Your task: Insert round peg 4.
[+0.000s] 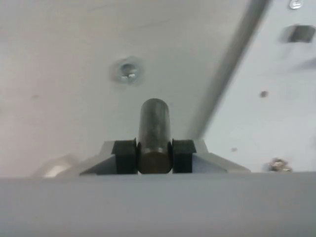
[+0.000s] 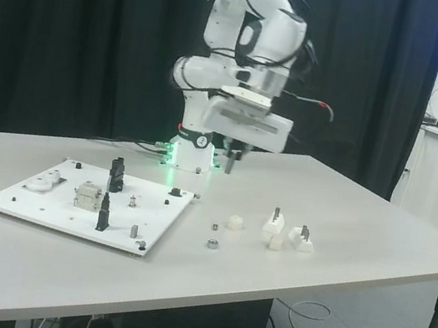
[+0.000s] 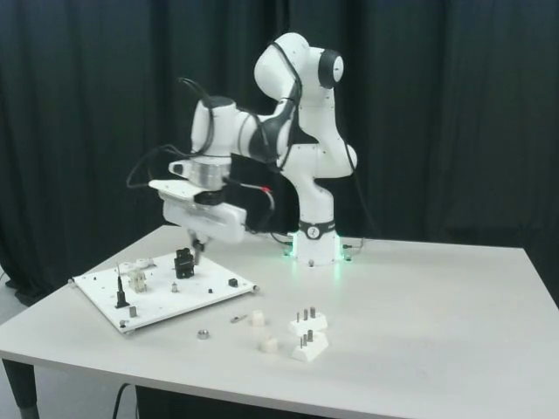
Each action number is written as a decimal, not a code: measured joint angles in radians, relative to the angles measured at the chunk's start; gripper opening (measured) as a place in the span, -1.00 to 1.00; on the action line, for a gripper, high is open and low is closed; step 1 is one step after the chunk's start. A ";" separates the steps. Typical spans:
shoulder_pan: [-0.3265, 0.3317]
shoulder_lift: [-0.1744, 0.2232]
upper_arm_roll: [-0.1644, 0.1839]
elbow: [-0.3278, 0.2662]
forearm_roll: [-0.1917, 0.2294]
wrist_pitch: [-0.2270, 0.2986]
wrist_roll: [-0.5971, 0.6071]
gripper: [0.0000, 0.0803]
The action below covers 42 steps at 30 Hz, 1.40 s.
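Gripper point(image 1: 154, 160) is clamping the round peg point(image 1: 154, 129) while hovering above the white board point(image 2: 84, 206); any tilt in the grasp risks jamming at the hole's rim.

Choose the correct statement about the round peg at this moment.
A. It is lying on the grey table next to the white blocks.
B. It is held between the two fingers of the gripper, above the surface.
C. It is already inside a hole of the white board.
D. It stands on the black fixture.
B: the wrist view shows the round peg clamped between the black pads of the gripper, raised over the white board.
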 joint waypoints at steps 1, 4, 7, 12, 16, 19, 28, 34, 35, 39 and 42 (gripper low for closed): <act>-0.011 0.000 -0.001 0.002 0.000 -0.001 -0.017 -0.63; -0.044 0.000 -0.005 0.007 0.000 -0.002 -0.077 -0.63; -0.071 0.000 -0.011 0.009 0.000 -0.002 -0.137 -0.63; -0.108 0.000 -0.022 0.009 0.000 -0.001 -0.218 -0.63; -0.132 0.000 -0.035 0.009 -0.001 -0.001 -0.283 -0.63; -0.146 0.002 -0.050 0.009 -0.001 0.000 -0.343 -0.63; -0.182 0.005 -0.097 0.004 -0.001 0.000 -0.503 -0.63; -0.197 0.004 -0.133 -0.005 0.001 0.000 -0.598 -0.63; -0.199 0.004 -0.139 -0.007 0.001 0.000 -0.614 -0.63; -0.209 0.003 -0.160 -0.015 0.005 0.000 -0.675 -0.63; -0.216 0.000 -0.177 -0.028 0.010 0.000 -0.720 -0.63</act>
